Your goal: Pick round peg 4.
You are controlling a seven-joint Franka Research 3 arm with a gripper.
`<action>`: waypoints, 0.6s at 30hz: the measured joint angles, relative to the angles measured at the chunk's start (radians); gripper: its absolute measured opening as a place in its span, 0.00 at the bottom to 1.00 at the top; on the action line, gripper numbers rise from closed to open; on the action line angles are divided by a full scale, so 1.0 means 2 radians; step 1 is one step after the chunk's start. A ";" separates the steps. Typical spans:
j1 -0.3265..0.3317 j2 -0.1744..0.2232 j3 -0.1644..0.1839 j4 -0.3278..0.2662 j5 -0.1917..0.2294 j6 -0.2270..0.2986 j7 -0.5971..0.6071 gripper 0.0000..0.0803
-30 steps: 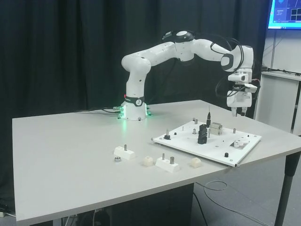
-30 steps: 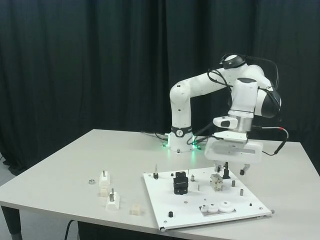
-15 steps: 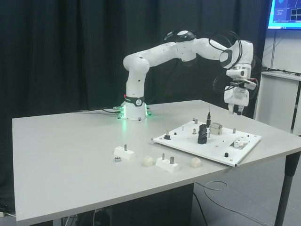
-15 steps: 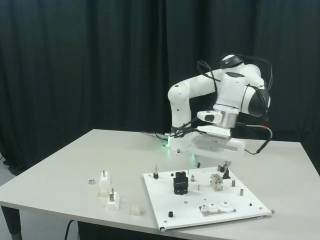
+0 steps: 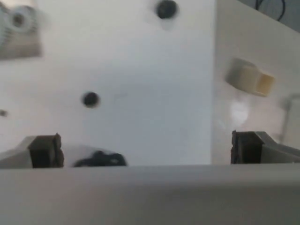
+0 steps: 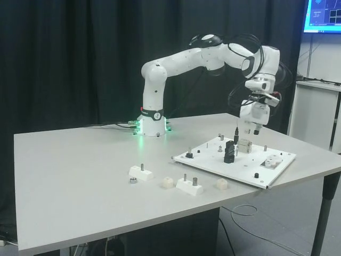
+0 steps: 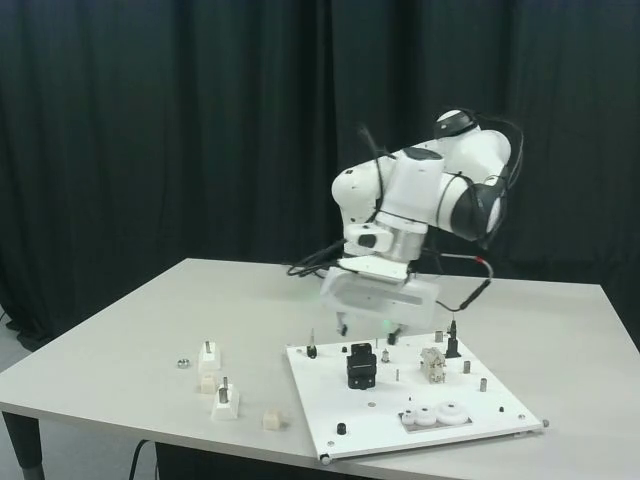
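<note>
A white board (image 6: 210, 160) (image 7: 380, 412) near the table's front corner carries several small upright pegs, such as a black one (image 6: 256, 175) (image 7: 341, 428) by its front edge and a grey one (image 6: 265, 148) (image 7: 481, 384). Which of them is round peg 4 I cannot tell. My gripper (image 6: 251, 128) (image 7: 368, 333) hangs above the board's far part, open, with nothing between its fingers. In the wrist view the gripper (image 5: 145, 149) frames bare board (image 5: 140, 70) with two black pegs (image 5: 90, 99) (image 5: 166, 8) below.
On the board stand a black fixture (image 6: 229, 152) (image 7: 361, 366), a grey metal block (image 6: 245, 145) (image 7: 432, 365) and two white gears (image 6: 274, 160) (image 7: 440, 414). Left of the board, white blocks with pegs (image 6: 141, 170) (image 7: 225, 400), small blocks (image 6: 221, 184) (image 5: 248, 77) and a nut (image 6: 132, 180) lie on the table.
The gripper has swung from beyond the board's far right side to a place over the board, nearer the arm's base, and the wrist has turned. It stays open.
</note>
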 joint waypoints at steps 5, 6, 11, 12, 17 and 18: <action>-0.020 0.000 0.000 -0.007 0.000 -0.003 -0.024 1.00; -0.024 0.000 0.000 -0.009 0.000 -0.004 -0.029 1.00; -0.043 0.000 0.000 -0.022 0.003 -0.005 -0.053 1.00; -0.046 0.000 0.000 -0.024 0.005 -0.005 -0.058 1.00; -0.063 0.000 0.000 -0.038 0.021 -0.005 -0.088 1.00; -0.066 0.001 0.000 -0.040 0.025 -0.005 -0.094 1.00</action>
